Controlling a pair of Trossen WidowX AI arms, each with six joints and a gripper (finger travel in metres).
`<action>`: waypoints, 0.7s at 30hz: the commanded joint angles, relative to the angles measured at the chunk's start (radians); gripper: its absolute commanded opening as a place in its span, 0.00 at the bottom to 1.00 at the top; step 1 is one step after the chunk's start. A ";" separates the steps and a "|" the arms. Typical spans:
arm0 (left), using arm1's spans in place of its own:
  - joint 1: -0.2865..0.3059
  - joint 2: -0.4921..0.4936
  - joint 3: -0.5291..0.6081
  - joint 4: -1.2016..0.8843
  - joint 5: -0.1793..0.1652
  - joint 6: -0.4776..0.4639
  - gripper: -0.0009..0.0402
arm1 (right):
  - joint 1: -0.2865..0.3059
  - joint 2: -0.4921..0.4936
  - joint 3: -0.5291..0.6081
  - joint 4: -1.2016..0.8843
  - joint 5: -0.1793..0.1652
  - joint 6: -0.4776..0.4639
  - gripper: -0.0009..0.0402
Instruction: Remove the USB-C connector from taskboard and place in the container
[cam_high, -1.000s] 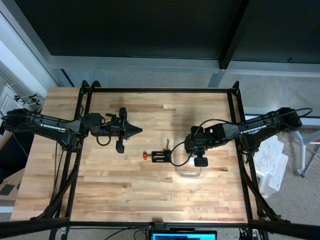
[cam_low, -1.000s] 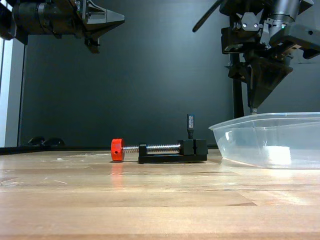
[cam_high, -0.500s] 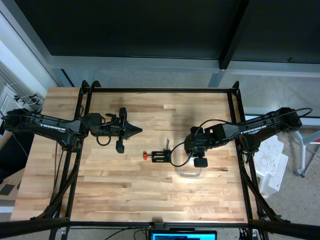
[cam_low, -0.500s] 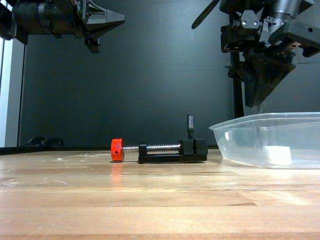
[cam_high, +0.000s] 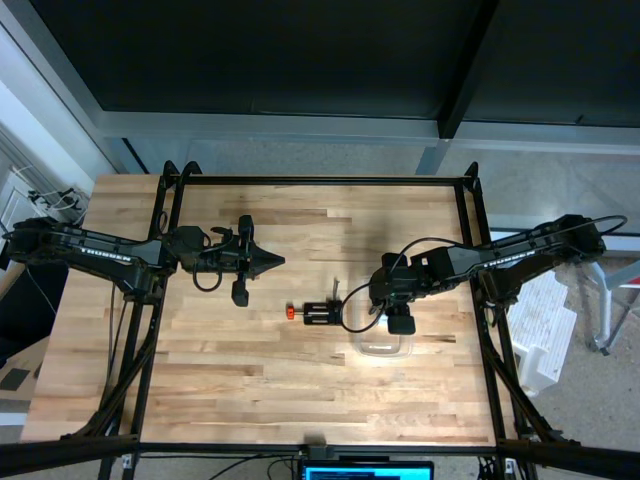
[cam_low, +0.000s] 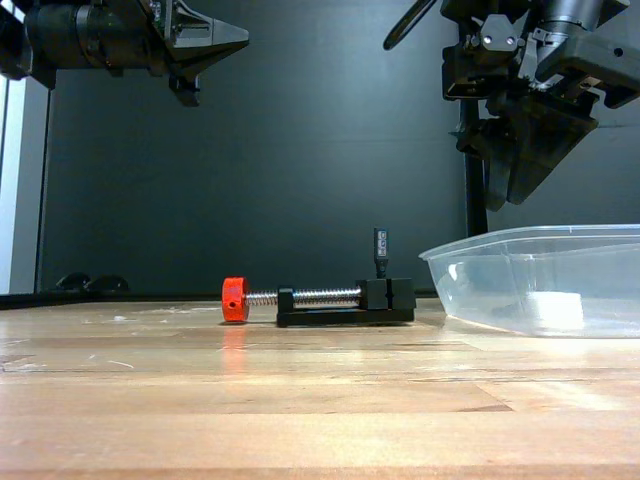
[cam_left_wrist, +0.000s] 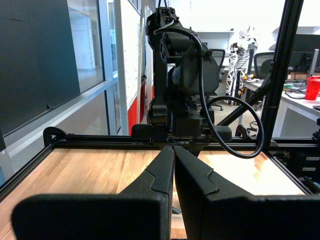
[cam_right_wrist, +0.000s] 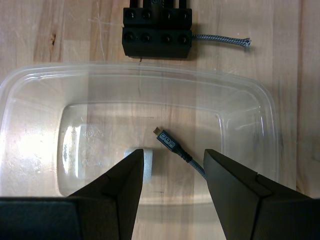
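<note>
The USB-C connector (cam_right_wrist: 166, 140), a small dark plug on a thin braided cable, lies loose on the floor of the container (cam_right_wrist: 30, 150), beside a small white square piece (cam_right_wrist: 146, 161). My right gripper (cam_right_wrist: 173, 155) hangs open straight above it, touching nothing; it shows over the tub's far left part (cam_low: 510, 195). The taskboard (cam_low: 345, 300), a black block with a red-orange knob (cam_low: 234, 299), sits just left of the container (cam_low: 470, 285). My left gripper (cam_left_wrist: 173, 152) is shut and empty, parked high at the far left (cam_low: 205, 42).
A short braided cable stub (cam_right_wrist: 222, 40) sticks out sideways from the taskboard (cam_right_wrist: 157, 30). A small dark upright piece (cam_low: 381, 246) stands on the block. A black metal frame (cam_high: 320, 181) borders the wooden table.
My right gripper went from shut to open and its fingers spread wider while rising slightly above the container. The left arm has not moved.
</note>
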 joint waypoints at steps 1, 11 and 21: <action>0.000 0.000 0.000 0.000 0.000 0.000 0.02 | -0.001 -0.033 0.001 0.036 -0.011 0.003 0.40; 0.000 0.000 0.000 0.000 0.000 0.000 0.02 | -0.068 -0.232 -0.070 0.345 -0.009 -0.027 0.13; 0.000 0.000 0.000 0.000 0.000 0.000 0.02 | -0.141 -0.336 -0.167 0.625 -0.045 -0.085 0.02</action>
